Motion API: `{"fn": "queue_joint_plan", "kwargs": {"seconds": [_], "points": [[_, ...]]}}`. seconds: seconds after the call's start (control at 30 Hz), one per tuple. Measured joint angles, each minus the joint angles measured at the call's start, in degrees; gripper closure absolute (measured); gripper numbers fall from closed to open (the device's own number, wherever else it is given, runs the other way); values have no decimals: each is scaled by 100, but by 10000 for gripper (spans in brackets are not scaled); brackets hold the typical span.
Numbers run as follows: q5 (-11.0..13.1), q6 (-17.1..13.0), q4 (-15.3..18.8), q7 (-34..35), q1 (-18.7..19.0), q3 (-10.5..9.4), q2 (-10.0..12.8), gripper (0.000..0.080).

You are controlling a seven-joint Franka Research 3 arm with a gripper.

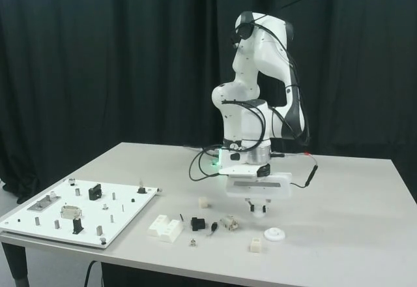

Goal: Place medium gear.

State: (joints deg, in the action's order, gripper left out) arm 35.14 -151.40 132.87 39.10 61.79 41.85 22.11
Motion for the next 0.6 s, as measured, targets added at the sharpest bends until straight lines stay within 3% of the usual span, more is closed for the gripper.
{"fn": "queue_joint_plan", "kwargs": {"seconds": [0.27, 0.6], "points": [[0, -254, 59, 124, 0, -193, 137, 521], [1, -385, 58, 347, 0, -288, 262, 521]]}}
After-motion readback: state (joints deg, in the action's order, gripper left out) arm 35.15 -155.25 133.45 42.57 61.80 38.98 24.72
